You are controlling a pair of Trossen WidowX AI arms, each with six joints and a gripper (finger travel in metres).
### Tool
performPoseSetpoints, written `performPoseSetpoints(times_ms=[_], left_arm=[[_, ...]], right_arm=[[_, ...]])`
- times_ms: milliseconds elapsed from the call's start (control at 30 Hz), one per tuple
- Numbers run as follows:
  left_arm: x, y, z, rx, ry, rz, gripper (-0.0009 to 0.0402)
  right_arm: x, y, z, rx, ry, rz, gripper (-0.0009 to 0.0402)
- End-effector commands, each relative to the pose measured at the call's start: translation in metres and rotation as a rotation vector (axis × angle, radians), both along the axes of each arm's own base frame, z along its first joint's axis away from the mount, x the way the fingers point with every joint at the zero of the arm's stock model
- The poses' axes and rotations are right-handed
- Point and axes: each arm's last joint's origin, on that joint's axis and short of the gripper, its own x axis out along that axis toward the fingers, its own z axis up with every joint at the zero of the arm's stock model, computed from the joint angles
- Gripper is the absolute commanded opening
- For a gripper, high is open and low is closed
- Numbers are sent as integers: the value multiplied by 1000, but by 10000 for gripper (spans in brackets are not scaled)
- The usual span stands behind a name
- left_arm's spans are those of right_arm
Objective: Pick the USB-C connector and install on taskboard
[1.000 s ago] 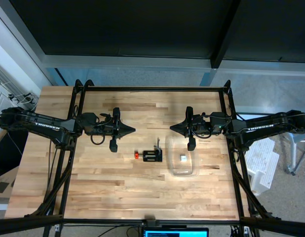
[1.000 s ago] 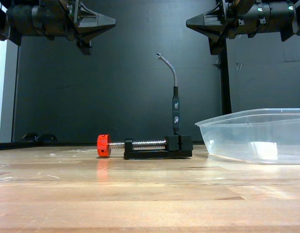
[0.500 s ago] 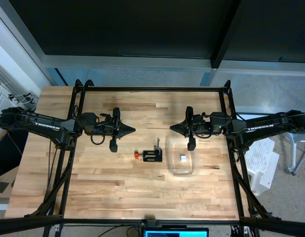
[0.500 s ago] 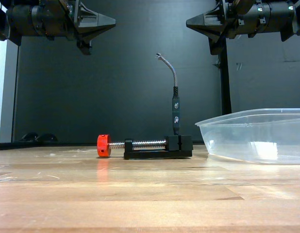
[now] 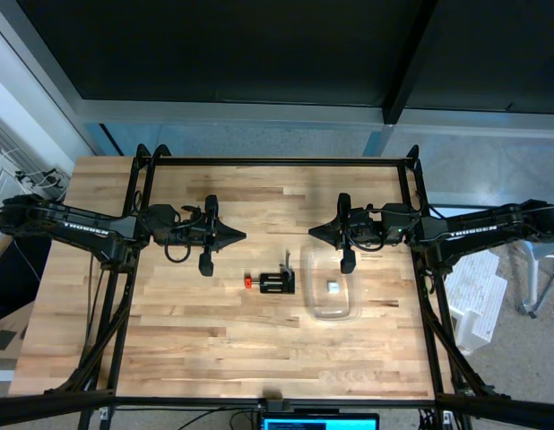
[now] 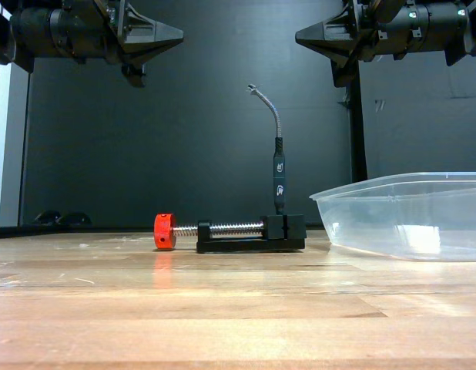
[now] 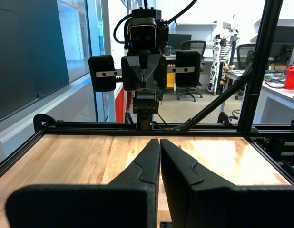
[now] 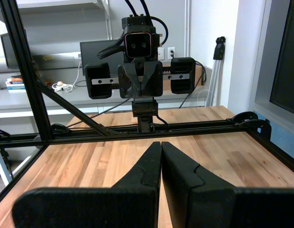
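Left end effector point(image 7: 160, 140) and right end effector point(image 8: 161, 143): both with fingers pressed together, holding nothing.
Both hang high above the desk point(image 5: 214, 340), tips pointing inward at each other, well apart. Between them and nearer, the taskboard point(image 6: 249, 235) lies on the desk, with its orange-red knob point(image 6: 165, 231) at the left end. The USB-C connector point(image 6: 278, 179) stands upright from its right end. A clear tray point(image 6: 400, 216) just right of it holds a small white square piece point(image 5: 333, 286).
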Motion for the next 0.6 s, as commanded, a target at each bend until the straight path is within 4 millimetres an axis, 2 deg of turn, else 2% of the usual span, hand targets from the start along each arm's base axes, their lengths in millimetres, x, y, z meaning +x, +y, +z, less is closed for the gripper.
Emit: performPoseSetpoints(times_ms=[33, 600], left_arm=[[0, 0, 0, 0, -1, 0, 0], [0, 0, 0, 0, -1, 0, 0]], right_arm=[[0, 0, 0, 0, 0, 0, 0], [0, 0, -3, 0, 32, 0, 0]])
